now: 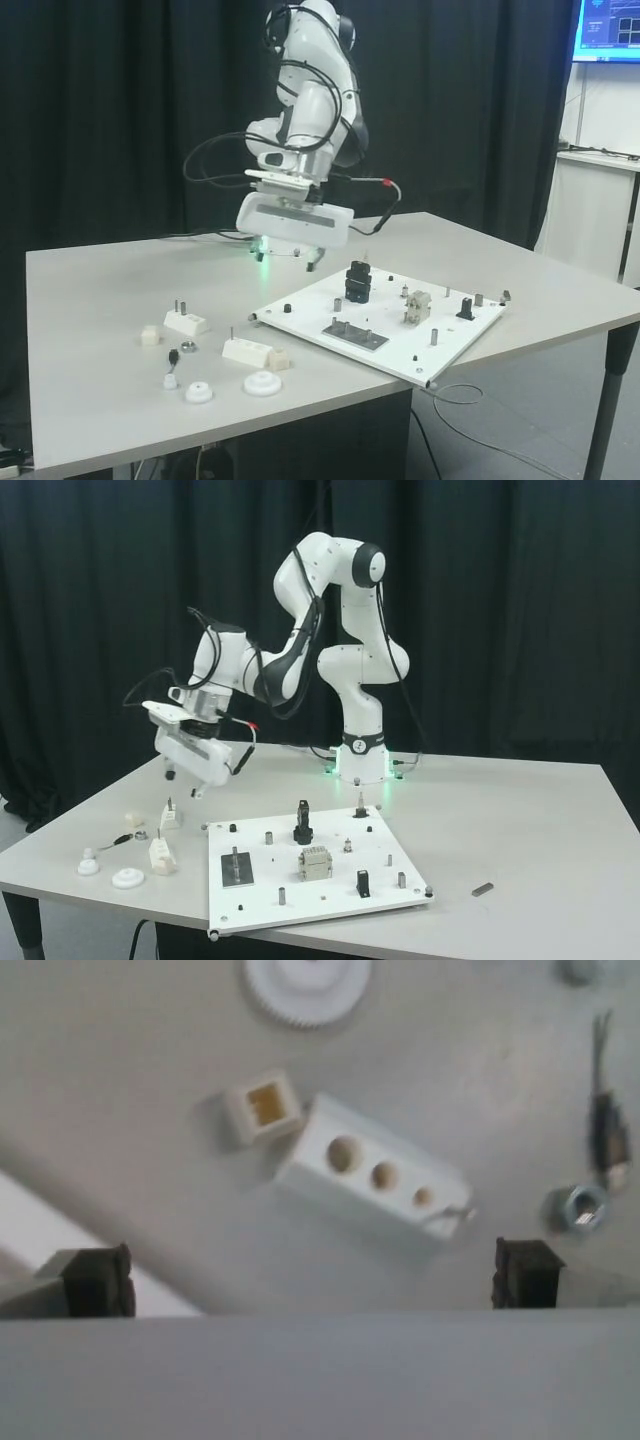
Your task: Pick medium gear.
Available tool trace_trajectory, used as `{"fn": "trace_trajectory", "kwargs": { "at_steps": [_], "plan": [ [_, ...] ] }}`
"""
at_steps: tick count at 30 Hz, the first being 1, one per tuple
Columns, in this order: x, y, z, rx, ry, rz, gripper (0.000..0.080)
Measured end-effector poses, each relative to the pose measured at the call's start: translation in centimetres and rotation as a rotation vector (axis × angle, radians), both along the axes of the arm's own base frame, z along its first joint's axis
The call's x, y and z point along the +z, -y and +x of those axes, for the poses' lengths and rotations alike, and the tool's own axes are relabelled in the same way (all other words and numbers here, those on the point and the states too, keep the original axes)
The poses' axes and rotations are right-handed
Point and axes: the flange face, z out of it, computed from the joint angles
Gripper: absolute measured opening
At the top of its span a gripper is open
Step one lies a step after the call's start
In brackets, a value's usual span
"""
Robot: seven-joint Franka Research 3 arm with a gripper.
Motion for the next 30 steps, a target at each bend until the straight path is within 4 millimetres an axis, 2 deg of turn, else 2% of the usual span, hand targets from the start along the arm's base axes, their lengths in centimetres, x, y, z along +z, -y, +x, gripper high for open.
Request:
{"fn": "trace_trajectory", "kwargs": {
  "at_steps": [9,30],
  "plan": [
    [-0.2,3.7,1.2,0.261,-0.098,-0.095,0.08],
    [-2.1,11.5,4.2,0.494,-0.193,-0.118,0.08]
  ]
}}
